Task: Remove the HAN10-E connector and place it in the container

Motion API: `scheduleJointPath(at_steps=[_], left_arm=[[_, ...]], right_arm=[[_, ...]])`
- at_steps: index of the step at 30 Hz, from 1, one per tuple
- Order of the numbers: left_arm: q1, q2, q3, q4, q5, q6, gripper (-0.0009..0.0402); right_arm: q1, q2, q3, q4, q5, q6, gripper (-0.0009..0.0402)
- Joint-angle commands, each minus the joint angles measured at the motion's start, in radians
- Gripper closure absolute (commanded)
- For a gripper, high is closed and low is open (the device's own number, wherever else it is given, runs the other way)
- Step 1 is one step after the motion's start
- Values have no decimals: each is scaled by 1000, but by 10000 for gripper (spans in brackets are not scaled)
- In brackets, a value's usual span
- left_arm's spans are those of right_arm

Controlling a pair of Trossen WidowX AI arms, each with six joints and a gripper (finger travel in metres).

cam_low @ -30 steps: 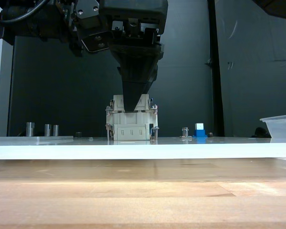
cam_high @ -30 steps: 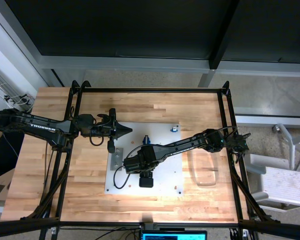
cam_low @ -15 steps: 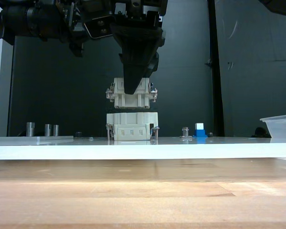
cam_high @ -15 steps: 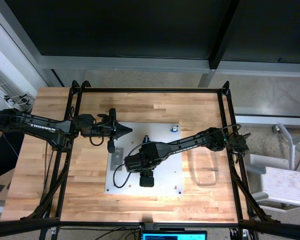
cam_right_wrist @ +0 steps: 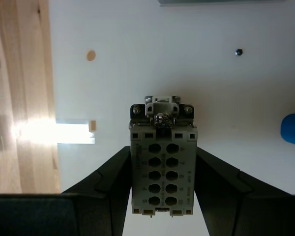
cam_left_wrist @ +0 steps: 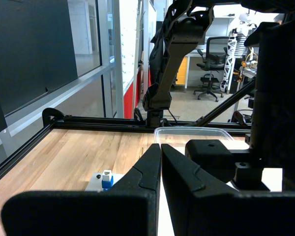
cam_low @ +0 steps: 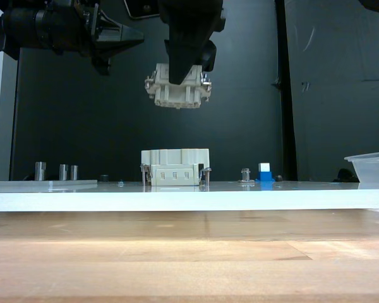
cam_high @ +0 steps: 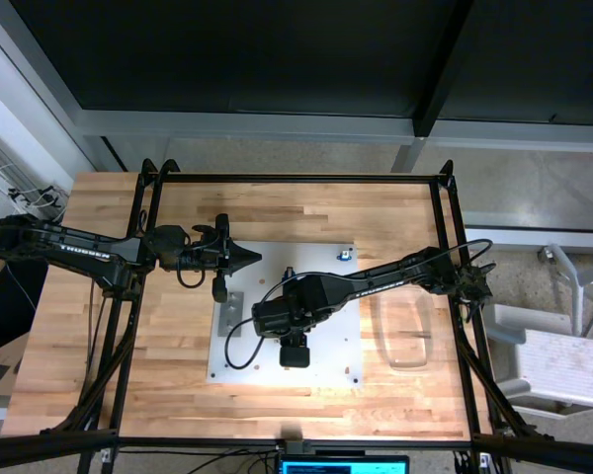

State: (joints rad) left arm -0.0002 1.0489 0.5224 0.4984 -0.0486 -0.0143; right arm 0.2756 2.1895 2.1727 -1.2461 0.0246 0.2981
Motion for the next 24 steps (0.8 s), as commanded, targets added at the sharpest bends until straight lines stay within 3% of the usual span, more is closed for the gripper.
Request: scheduleJointPath(at_steps=[1,24], left_arm=[[0,0,0,0,0,0,393],[0,0,0,0,0,0,393]], right_arm=[[4,-23,-29,0,1,3,315],[53,-467,-667,197,10,39,315]])
